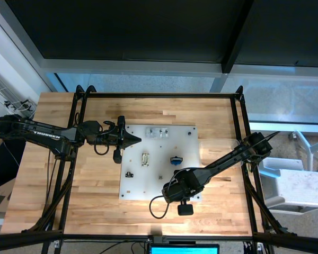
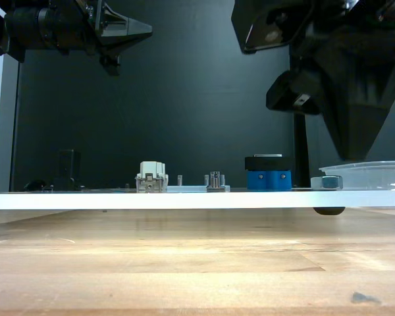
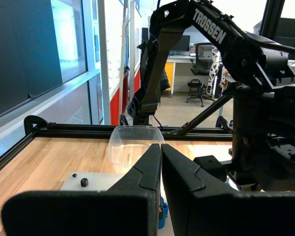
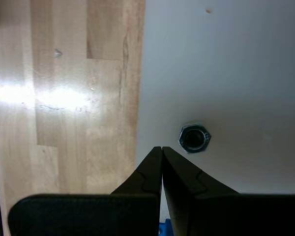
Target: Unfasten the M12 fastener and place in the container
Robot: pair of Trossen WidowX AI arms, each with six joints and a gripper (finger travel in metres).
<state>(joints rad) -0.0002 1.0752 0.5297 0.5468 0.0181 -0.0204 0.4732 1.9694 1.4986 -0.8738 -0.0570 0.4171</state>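
The M12 fastener (image 4: 194, 138) is a small silver hex nut with a dark core, sitting flat against the white board (image 4: 236, 64). It looks run down on its stud, and no ribs show. The low view shows the nut (image 2: 331, 181) in front of the container (image 2: 375, 170), a clear tray. My right gripper (image 4: 162, 147) is shut with nothing between its fingers, its tips just beside the nut and not around it. It hangs over the board's near right part (image 1: 168, 194). My left gripper (image 1: 138, 139) is shut and held high over the board's far left.
A blue-and-black part (image 1: 176, 159) and a white connector (image 1: 145, 159) stand mid-board. The clear tray (image 3: 132, 142) lies off the board's right side. A small black post (image 3: 84, 182) stands at a board corner. Bare wood (image 4: 64, 98) borders the board beside the nut.
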